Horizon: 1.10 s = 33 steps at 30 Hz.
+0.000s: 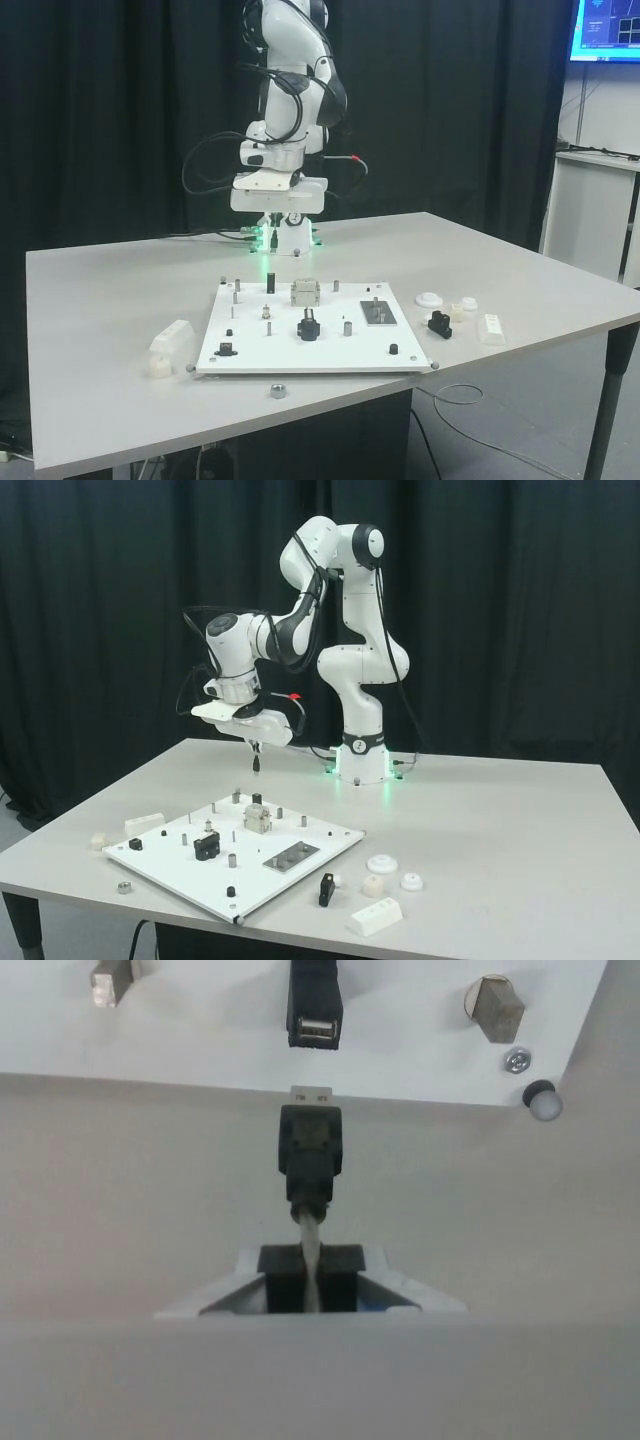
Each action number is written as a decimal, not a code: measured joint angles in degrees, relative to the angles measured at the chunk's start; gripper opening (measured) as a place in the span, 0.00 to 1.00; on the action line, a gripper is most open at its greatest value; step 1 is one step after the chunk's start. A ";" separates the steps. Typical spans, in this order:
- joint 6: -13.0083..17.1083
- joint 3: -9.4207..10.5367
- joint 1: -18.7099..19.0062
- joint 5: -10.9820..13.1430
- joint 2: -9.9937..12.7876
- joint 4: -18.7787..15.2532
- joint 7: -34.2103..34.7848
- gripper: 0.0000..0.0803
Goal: Place USB.
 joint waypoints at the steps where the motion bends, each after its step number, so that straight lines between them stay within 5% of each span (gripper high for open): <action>1: 0.04 0.02 0.00 -0.02 0.00 0.00 0.08 0.03; 33: 1.34 1.32 0.73 -0.06 0.00 -0.06 2.21 0.03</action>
